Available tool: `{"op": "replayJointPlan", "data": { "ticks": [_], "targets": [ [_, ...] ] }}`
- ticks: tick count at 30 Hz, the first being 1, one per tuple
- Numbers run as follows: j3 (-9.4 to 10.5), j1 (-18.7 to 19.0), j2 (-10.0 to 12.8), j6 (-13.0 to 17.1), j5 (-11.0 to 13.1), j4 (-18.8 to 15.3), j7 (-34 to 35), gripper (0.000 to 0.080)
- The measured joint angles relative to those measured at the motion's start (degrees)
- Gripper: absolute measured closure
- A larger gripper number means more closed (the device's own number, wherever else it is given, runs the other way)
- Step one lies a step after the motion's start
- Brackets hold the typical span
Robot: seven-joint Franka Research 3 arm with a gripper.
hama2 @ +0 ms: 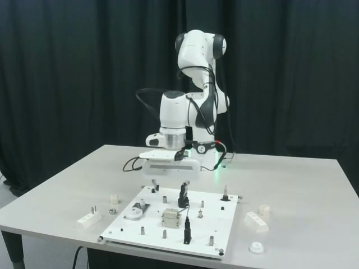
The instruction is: Pick round peg 2.
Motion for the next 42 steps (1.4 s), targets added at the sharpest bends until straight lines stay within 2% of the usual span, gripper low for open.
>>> {"op": "replayJointPlan", "data": {
  "ticks": [13, 19, 25, 35, 42],
  "targets": [
    [-2.2, 0.0, -1.6, 0.8, -0.4, 1.5, 1.1, 0.0003],
    [-3.88, -0.3, -1.6, 1.4, -3.1, 3.0, 0.9, 0.0003],
    [-4.28, -2.2, -1.5, 2.7, -5.5, 4.0, 0.5, 0.0003],
    [-4.28, -6.9, -0.1, 5.1, -4.7, 5.7, 2.6, 0.0003],
    [-4.27, -9.2, 1.5, 5.6, -2.6, 6.8, 2.9, 0.0003]
  ]
}}
